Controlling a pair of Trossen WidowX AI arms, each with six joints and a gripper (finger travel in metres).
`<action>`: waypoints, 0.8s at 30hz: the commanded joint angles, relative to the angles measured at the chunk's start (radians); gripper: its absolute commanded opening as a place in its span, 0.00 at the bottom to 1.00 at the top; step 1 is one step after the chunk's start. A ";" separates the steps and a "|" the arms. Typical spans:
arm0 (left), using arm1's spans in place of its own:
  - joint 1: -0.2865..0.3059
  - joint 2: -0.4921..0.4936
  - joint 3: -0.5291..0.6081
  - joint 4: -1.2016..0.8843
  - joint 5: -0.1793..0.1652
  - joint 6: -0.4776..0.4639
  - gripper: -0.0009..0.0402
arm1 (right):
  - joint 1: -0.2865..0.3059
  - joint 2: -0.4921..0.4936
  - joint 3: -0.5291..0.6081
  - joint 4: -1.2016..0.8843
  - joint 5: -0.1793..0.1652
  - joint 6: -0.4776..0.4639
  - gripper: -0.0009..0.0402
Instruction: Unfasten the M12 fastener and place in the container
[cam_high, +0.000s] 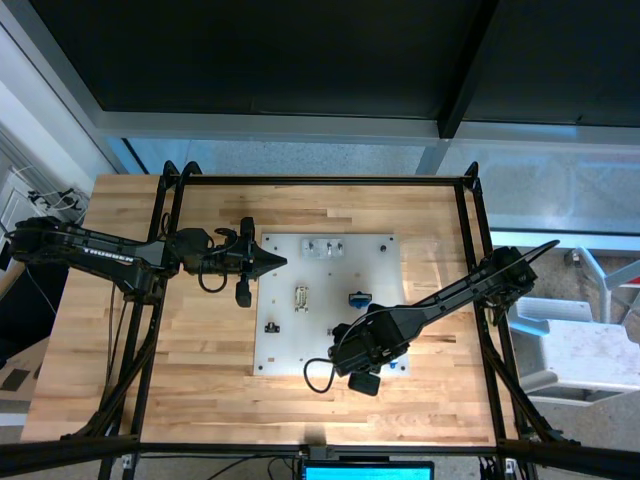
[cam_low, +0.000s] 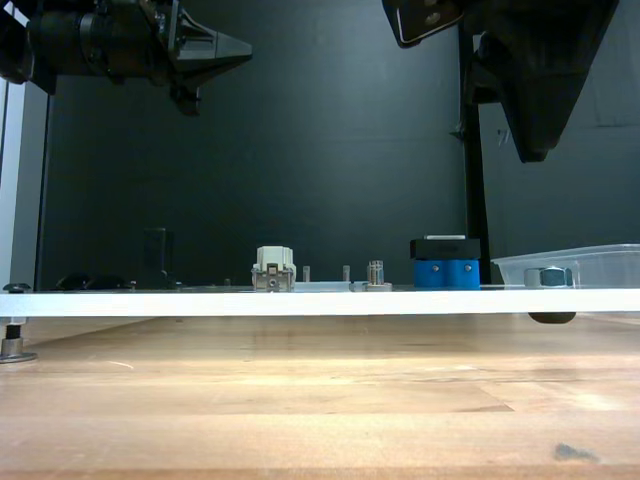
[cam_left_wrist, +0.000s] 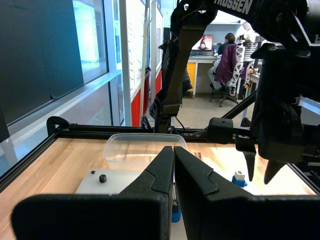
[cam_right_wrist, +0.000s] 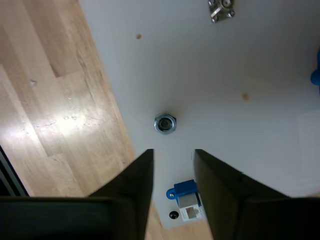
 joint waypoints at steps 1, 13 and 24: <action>0.000 0.000 0.000 0.000 0.000 0.000 0.02 | 0.002 0.010 -0.018 0.015 0.001 0.003 0.42; 0.000 0.000 0.000 0.000 0.000 0.000 0.02 | 0.008 0.064 -0.032 0.071 0.001 -0.023 0.56; 0.000 0.000 0.000 0.000 0.000 0.000 0.02 | 0.006 0.064 -0.116 0.131 0.026 -0.037 0.56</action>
